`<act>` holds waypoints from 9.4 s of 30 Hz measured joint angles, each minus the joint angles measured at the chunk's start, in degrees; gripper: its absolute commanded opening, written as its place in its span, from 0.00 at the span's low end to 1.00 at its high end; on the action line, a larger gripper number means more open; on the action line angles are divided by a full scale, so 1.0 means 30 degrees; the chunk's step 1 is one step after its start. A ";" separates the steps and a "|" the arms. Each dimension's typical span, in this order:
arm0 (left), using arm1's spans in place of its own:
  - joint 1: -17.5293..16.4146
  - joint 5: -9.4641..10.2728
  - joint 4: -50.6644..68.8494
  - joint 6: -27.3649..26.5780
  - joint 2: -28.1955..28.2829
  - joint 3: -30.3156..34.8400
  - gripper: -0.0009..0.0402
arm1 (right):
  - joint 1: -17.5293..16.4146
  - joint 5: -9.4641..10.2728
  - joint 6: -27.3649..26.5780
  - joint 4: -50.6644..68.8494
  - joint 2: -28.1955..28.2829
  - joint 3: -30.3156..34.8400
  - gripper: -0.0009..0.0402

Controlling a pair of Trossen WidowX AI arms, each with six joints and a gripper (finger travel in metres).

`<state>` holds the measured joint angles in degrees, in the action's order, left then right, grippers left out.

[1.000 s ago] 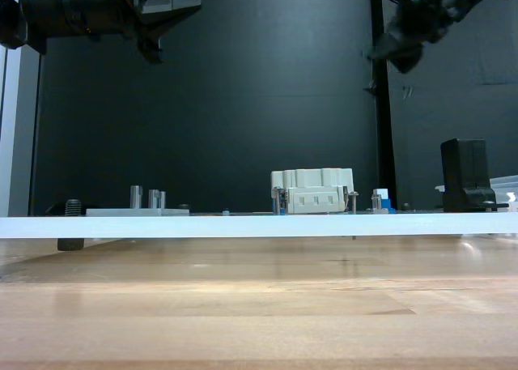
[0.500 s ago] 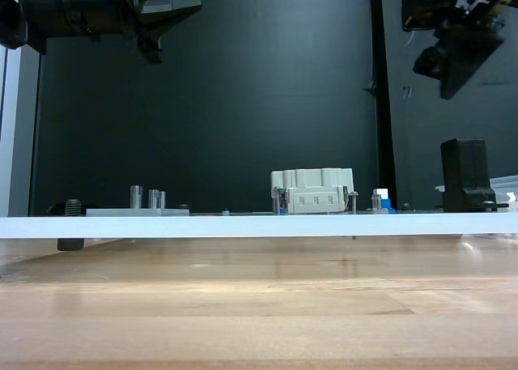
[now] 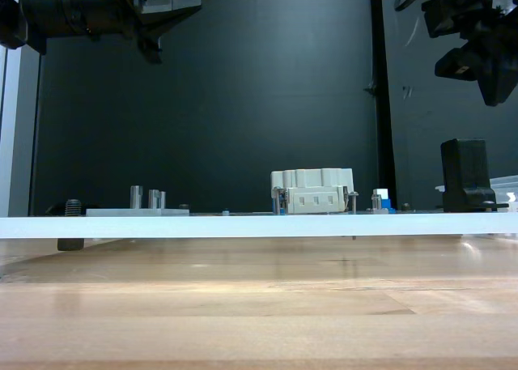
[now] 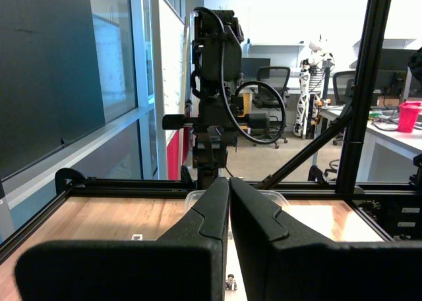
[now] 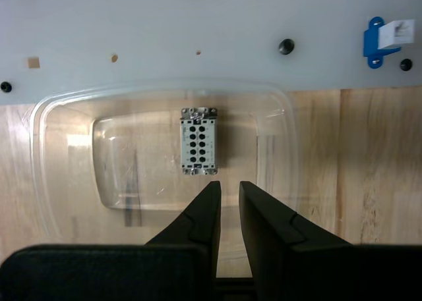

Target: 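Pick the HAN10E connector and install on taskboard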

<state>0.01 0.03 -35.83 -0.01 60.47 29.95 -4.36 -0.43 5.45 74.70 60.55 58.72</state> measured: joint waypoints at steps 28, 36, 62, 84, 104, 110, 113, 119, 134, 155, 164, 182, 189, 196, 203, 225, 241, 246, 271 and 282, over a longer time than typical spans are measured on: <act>0.0000 -0.0007 0.0015 0.0000 0.0000 -0.0007 0.02 | -0.1931 -0.1020 0.1938 -0.3279 0.3322 -0.2419 0.71; 0.0000 -0.0007 0.0000 0.0000 0.0000 0.0000 0.02 | -0.2098 -0.1013 0.1953 -0.4991 0.3781 -0.3752 0.71; 0.0000 0.0000 0.0000 0.0007 0.0000 -0.0007 0.02 | -0.2725 -0.1523 0.2557 -0.7723 0.5202 -0.5595 0.71; 0.0000 0.0000 0.0000 0.0000 0.0000 0.0000 0.02 | -0.2783 -0.1472 0.3082 -0.9034 0.5209 -0.6710 0.49; 0.0000 -0.0007 0.0007 0.0007 0.0000 0.0000 0.02 | -0.2820 -0.1297 0.3060 -0.8357 0.4881 -0.6375 0.17; 0.0000 0.0000 0.0007 0.0000 0.0000 -0.0007 0.02 | -0.2834 -0.1297 0.3024 -0.7133 0.4357 -0.5399 0.13; 0.0000 -0.0007 0.0007 0.0007 0.0000 0.0000 0.02 | -0.2834 -0.1304 0.3024 -0.5974 0.4065 -0.4575 0.12; 0.0000 -0.0007 0.0007 0.0007 0.0000 -0.0007 0.02 | -0.2841 -0.1311 0.3024 -0.3570 0.3861 -0.2448 0.12; 0.0000 -0.0007 0.0007 0.0007 0.0000 -0.0007 0.02 | -0.2863 -0.1333 0.3082 -0.1625 0.3993 -0.0226 0.12; 0.0000 -0.0007 0.0007 0.0007 0.0000 -0.0007 0.02 | -0.3096 -0.0954 0.3585 -0.1282 1.2080 0.8174 0.12; 0.0000 -0.0007 0.0007 0.0007 0.0000 -0.0007 0.02 | -0.3432 -0.0831 0.3570 -0.1005 1.4950 1.1366 0.12; 0.0000 -0.0007 0.0000 0.0007 0.0000 0.0000 0.02 | -0.3687 -0.0998 0.3504 0.0423 1.9584 1.7318 0.12; 0.0000 -0.0007 0.0000 0.0007 0.0000 -0.0007 0.02 | -0.3723 -0.0984 0.3264 0.0452 2.0750 1.8462 0.12; 0.0000 -0.0007 0.0015 0.0007 0.0000 -0.0007 0.02 | -0.3723 -0.0976 0.3002 0.0284 2.1238 1.8790 0.12; 0.0000 0.0000 0.0007 0.0000 0.0000 0.0000 0.02 | -0.3723 -0.0984 0.2965 -0.0168 2.1260 1.8717 0.12; 0.0000 0.0000 0.0284 0.0007 -0.0007 -0.0007 0.02 | -0.3716 -0.0991 0.2557 -0.0073 2.1821 1.8695 0.12; 0.0000 -0.0007 0.0437 0.0000 -0.0007 -0.0007 0.02 | -0.3716 -0.0998 0.2521 -0.0342 2.1857 1.8433 0.12; 0.0000 -0.0007 0.0437 0.0000 -0.0007 0.0000 0.02 | -0.3716 -0.0998 0.2521 -0.0474 2.1850 1.8389 0.12; 0.0000 -0.0007 0.0430 0.0007 -0.0007 -0.0007 0.02 | -0.3759 -0.0976 0.2455 -0.2280 2.1762 1.6917 0.12; 0.0000 -0.0007 0.0430 0.0000 -0.0007 -0.0007 0.02 | -0.3818 -0.1013 0.2441 -0.2696 2.1719 1.6568 0.12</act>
<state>0.01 0.01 -34.54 -0.01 60.45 29.93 -15.81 -3.46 12.78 66.61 125.71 108.42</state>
